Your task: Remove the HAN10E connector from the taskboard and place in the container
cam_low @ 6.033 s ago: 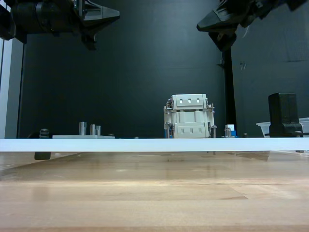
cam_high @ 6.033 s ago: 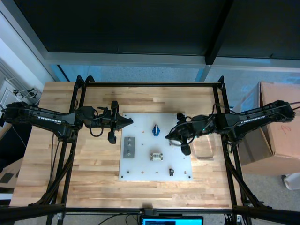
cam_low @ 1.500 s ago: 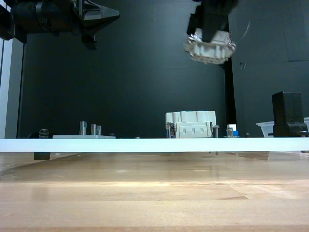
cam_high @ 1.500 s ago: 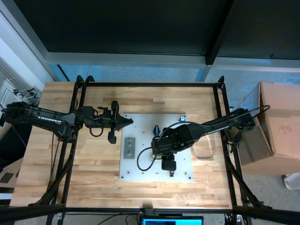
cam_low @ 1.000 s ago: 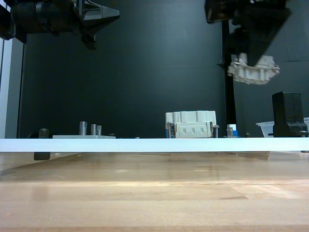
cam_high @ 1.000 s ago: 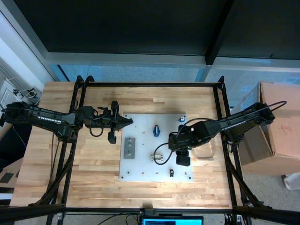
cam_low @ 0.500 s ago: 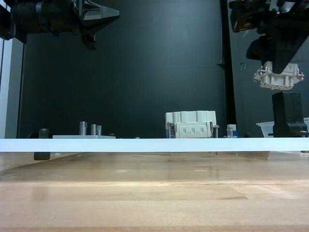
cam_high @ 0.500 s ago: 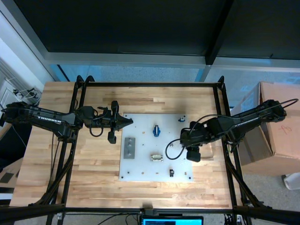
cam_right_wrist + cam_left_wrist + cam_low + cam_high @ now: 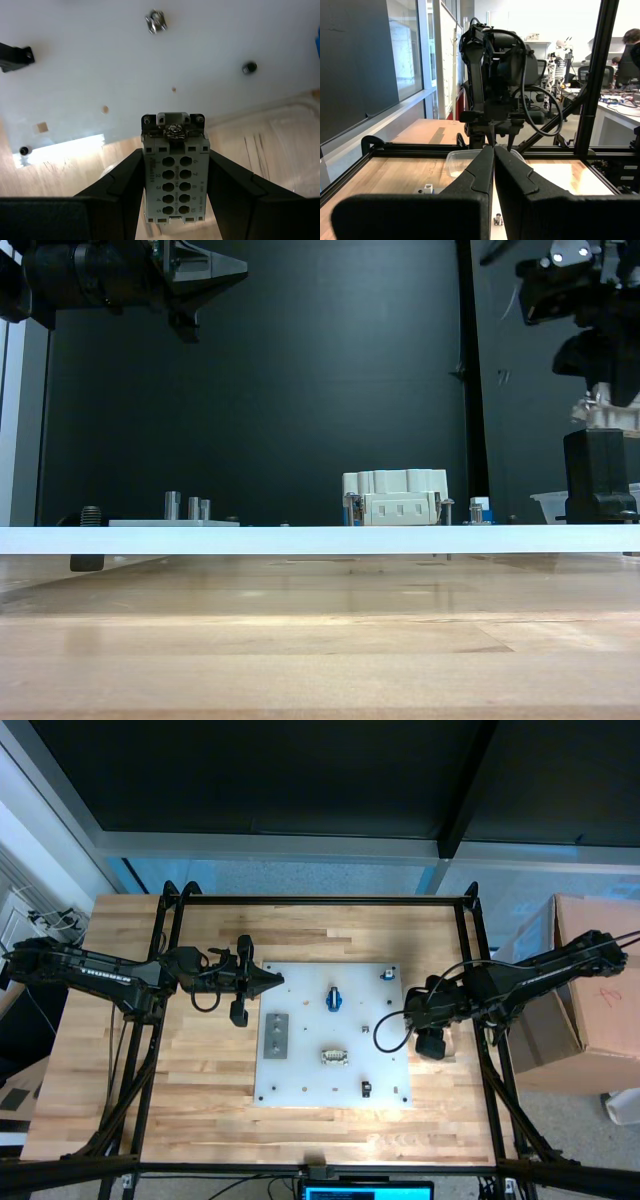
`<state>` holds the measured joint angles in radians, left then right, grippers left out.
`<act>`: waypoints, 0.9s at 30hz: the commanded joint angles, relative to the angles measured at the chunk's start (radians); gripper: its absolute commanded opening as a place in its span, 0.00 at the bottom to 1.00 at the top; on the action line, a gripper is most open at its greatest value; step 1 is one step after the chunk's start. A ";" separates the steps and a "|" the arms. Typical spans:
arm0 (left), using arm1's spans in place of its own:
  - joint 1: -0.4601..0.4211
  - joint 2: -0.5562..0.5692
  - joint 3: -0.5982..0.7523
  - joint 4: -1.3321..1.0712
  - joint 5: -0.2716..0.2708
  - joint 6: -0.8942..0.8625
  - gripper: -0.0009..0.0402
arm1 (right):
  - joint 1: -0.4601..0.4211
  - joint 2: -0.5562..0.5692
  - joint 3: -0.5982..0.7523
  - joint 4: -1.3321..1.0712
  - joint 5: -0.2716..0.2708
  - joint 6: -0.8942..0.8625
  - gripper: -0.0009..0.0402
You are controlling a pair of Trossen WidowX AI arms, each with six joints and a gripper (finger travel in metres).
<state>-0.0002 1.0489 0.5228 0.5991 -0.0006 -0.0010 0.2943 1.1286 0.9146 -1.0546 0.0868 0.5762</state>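
Two end effectors are in view and only one carries anything. The right end effector [image 9: 175, 155] is clamped on the connector [image 9: 175, 175], its fingers [image 9: 125, 175] pressing the two long sides so the numbered pin face looks straight into its camera. Held that way, the part hangs plumb and should drop flat when let go.

Seen from above, it hovers at about 3 o'clock of the white board [image 9: 300, 1020], right over the board's edge where the clear container [image 9: 452, 1045] sits on the table [image 9: 180, 1060]. From its own camera the container's rim and floor lie just beyond the connector, so I judge the part is at the container's near edge, not yet centred over it. In the level view the connector is well clear of the board, partly hidden behind a black block [image 9: 598, 480].

The mating socket [image 9: 335, 1056] stays seated near the board's 6 o'clock side, with nothing plugged into it.

The left end effector [image 9: 494, 150] is parked high at roughly 10 o'clock of the board, fingers pressed together on nothing; that keeps it out of the other arm's way.

My next move would be a short carry outward, then a descent before releasing.
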 commanded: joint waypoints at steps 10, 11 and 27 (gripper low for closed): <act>0.000 0.000 0.000 0.000 0.000 0.000 0.02 | 0.001 -0.082 -0.116 -0.011 0.000 0.137 0.02; 0.000 0.000 0.000 0.000 0.000 0.000 0.02 | 0.001 -0.082 -0.122 -0.011 0.000 0.148 0.02; 0.000 0.000 0.000 0.000 0.000 0.000 0.02 | 0.005 -0.082 -0.227 0.001 -0.009 0.281 0.02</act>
<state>-0.0002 1.0489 0.5224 0.5991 -0.0002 -0.0006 0.2989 1.0454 0.6918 -1.0573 0.0814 0.8562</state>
